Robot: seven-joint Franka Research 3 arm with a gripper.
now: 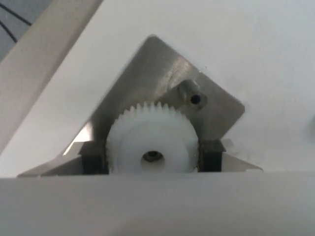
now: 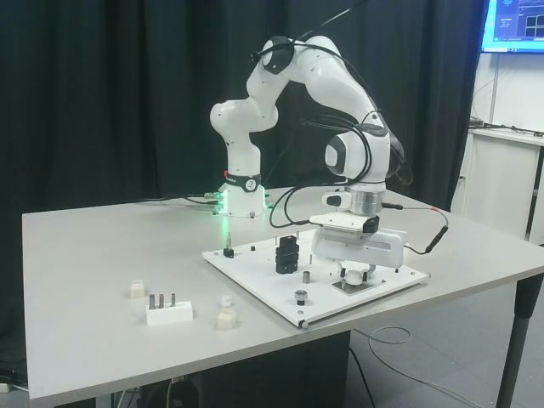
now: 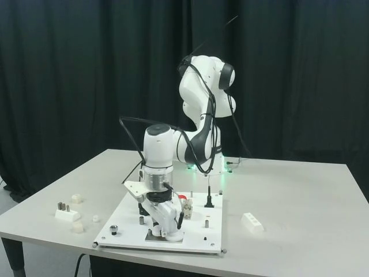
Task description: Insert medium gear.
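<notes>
We see the tool (image 1: 152,156) clamped on the white medium gear (image 1: 151,138), 1 black finger against each flank, low over the grey metal plate (image 1: 147,73) on the white board (image 2: 255,265) atop the desk (image 2: 85,246). A peg (image 1: 192,96) stands just beside the gear, not under its bore.

White toothed gear (image 1: 151,142) clamped between black fingertips (image 1: 92,157), low over grey metal plate (image 1: 152,69) bearing short peg (image 1: 192,96).
</notes>
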